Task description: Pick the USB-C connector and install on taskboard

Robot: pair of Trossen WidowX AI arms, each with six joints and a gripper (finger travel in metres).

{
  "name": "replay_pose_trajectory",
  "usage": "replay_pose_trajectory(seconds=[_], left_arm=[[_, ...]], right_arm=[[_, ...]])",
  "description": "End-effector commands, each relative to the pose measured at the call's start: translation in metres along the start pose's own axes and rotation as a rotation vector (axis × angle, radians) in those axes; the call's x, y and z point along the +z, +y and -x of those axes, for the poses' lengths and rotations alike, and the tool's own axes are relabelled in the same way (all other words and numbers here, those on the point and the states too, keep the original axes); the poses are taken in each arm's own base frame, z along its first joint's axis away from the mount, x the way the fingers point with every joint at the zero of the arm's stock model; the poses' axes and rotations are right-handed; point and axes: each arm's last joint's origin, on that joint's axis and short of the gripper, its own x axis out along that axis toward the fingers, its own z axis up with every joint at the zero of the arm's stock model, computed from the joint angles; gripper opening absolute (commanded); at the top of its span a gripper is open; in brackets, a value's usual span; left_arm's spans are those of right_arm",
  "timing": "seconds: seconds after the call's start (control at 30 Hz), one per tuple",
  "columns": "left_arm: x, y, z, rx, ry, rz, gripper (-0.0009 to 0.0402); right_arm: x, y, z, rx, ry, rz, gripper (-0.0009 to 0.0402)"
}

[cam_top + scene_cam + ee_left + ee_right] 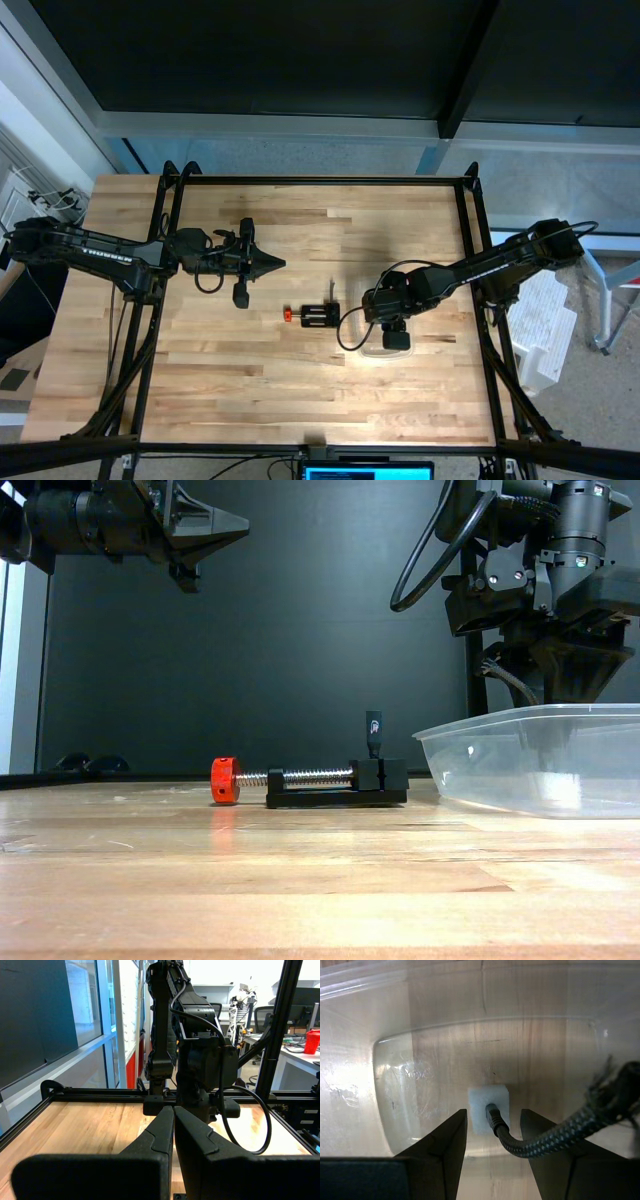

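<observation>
Clear plastic walls surround the right pincer (493, 1110), which hangs over the tray (470, 765) on the right half of the desk (250, 385). Its two dark fingers are spread apart and grip nothing. Between them we see the USB-C connector (493, 1117), the slim dark tip of a braided cable (555, 1135). It lies in the tray and touches the white square piece (481, 1100). Neither finger touches the connector. We cannot tell whether the fingertips reach the tray's floor.

We find the taskboard (320, 317) lying flat on the bare wood just beside the tray, on the side of the left arm, and apart from it. Its orange-red knob (225, 780) points away from the tray, and a silvery threaded screw (310, 777) runs from the knob to the black block. A short dark tab (373, 732) stands upright on the block's end nearest the tray.

We see the left pincer (272, 263) held level, high above the desk and well apart from the taskboard. Its fingers are pressed together, empty, pointing toward the right arm.
</observation>
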Motion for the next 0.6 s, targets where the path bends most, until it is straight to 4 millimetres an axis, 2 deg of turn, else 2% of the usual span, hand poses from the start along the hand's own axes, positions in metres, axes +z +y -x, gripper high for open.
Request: replay_pose_trajectory(seconds=[0.03,0.6], left_arm=[[0.0,0.0,0.0,0.0,0.0,0.0,0.0],[0.0,0.0001,0.0,0.0,0.0,0.0,0.0]], right_arm=[[-0.0002,-0.0001,-0.0003,-0.001,-0.001,-0.001,0.0126],[-0.001,-0.0002,-0.0022,0.0,-0.005,0.001,0.0049]])
